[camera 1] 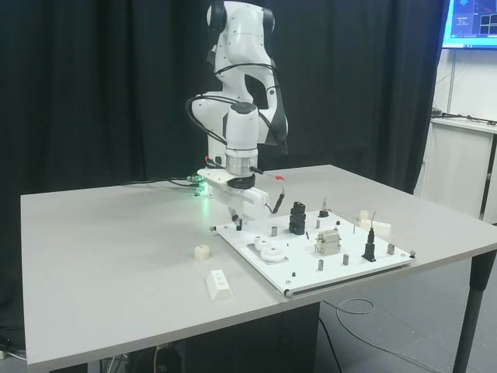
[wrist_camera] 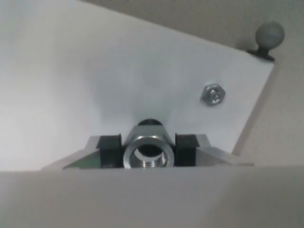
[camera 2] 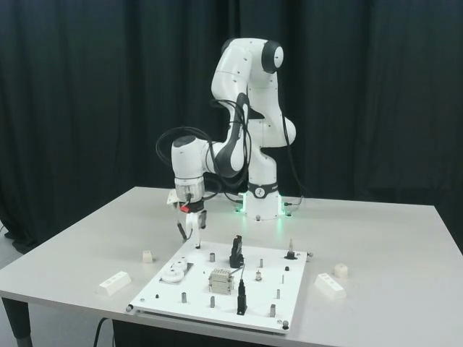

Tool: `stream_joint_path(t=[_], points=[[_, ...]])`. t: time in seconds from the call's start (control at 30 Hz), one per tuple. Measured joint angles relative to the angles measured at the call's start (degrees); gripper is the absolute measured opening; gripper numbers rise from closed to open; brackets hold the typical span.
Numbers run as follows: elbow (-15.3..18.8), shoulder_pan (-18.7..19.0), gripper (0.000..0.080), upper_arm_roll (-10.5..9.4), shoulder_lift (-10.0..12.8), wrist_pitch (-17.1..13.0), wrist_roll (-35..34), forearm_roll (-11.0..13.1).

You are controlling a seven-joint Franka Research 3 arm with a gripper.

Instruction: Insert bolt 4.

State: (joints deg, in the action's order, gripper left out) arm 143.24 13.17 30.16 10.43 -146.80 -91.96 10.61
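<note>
Black curtains (camera 2: 94, 94) hang behind the grey table (camera 1: 109, 249) in both room views; a screen (camera 1: 471, 23) glows high in the corner of the first room view, above a white cabinet (camera 1: 458, 163); a cable (camera 1: 365, 326) trails on the grey floor (camera 1: 404, 342) beneath.

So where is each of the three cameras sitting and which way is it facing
Wrist view: on the arm's wrist, looking down past the fingers holding a threaded metal part over the white board.
First room view: off one table corner, showing the whole arm and board.
Second room view: across the table, facing the arm's base.
Both room views share arm, board and grey table.
</note>
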Motion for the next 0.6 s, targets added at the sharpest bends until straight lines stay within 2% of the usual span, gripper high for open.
stream_joint_path(t=[0.27, 0.6], points=[[-0.79, 0.0, 0.0237, 0.72, -2.19, 3.48, -0.02, -1.69], [-1.12, -0.01, 0.0237, 1.67, -4.75, 5.61, -0.02, -4.92]])
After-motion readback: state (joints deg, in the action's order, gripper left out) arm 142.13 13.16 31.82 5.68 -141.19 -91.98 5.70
